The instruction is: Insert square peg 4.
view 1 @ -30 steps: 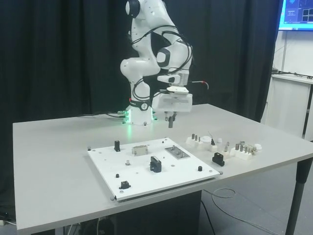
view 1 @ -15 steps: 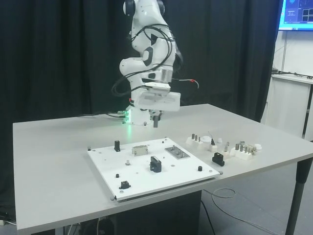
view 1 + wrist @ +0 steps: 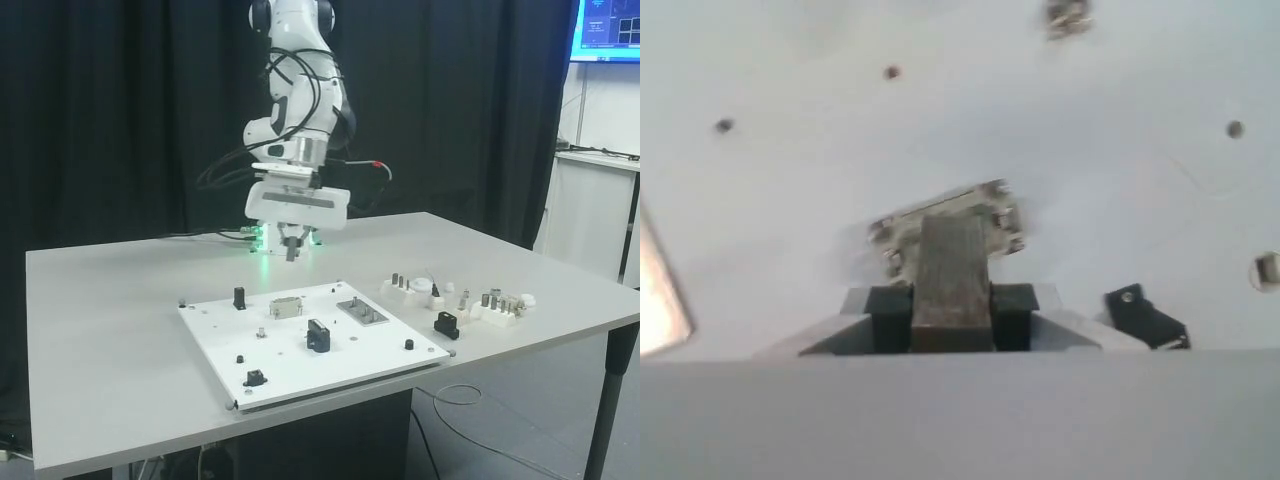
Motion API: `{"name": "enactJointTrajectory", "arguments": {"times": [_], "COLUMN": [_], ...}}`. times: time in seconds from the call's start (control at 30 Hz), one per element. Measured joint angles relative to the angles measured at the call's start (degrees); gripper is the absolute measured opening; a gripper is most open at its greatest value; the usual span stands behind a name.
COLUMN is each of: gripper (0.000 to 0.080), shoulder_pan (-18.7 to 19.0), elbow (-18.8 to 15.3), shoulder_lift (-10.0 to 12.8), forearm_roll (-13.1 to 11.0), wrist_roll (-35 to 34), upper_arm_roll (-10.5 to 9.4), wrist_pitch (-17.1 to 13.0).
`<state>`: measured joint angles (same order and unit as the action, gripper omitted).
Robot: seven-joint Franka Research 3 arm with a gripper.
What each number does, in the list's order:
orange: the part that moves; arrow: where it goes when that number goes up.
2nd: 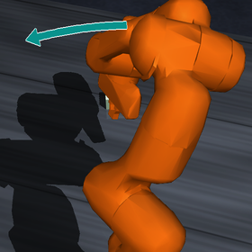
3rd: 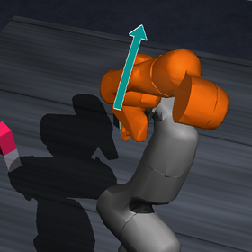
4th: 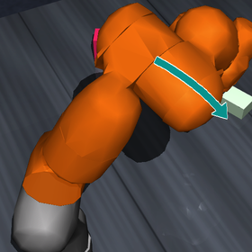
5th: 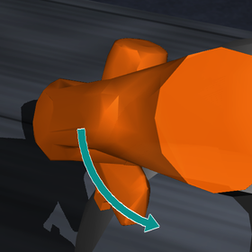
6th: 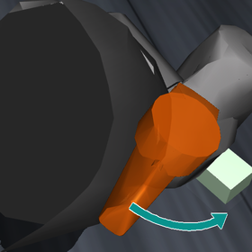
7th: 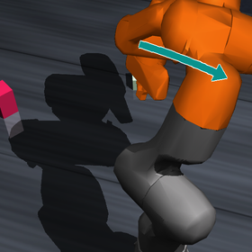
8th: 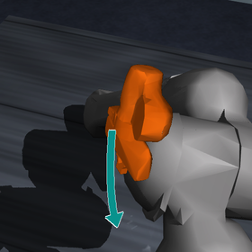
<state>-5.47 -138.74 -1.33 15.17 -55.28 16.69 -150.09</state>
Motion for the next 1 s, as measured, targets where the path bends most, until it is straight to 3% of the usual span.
{"name": "enactJointTrajectory", "arguments": {"times": [0.43, 0.67, 1.0], "gripper": [0.0155, 0.0155, 0.0155], "shoulder_pan": [-1.79, -1.95, -2.01], "elbow": [3.07, 5.46, 8.22], "shoulder_lift": [3.75, 6.1, 8.6], "forearm_roll": [-0.07, -0.4, -3.57], "wrist_roll": [-14.03, -22.07, -29.28], "upper_arm_roll": [1.31, 2.93, 5.93], "wrist_pitch": [-0.99, 0.4, 3.01]}}
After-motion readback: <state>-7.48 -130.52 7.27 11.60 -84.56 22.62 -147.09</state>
